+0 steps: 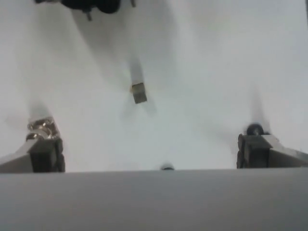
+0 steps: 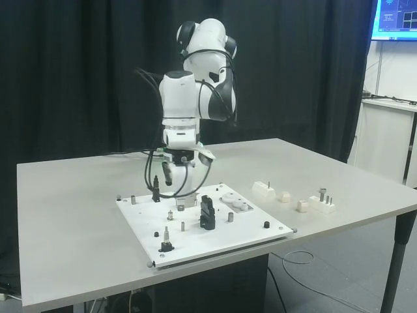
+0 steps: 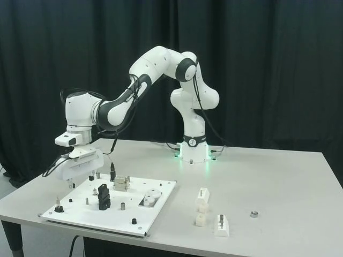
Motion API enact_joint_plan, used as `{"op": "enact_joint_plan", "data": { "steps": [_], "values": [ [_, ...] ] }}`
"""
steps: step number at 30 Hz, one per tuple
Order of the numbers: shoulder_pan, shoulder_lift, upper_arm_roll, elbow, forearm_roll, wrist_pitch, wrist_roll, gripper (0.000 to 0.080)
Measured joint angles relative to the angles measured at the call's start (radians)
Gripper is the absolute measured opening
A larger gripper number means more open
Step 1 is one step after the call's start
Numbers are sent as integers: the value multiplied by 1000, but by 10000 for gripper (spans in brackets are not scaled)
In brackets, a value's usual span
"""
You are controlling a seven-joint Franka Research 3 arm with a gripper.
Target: Pick square peg 1.
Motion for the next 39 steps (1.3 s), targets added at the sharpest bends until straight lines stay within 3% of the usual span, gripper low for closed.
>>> {"op": "enact_joint_plan", "data": {
  "steps": [7,19,26,39],
  "values": [
    [2,-16,-1,-6,0,-12,136,800],
    [22,-57,-1,-30,0,-122,277,800],
    [53,-103,-1,-87,0,-155,392,800],
    [141,-209,-12,-236,-24,-143,503,800]
  ]
}}
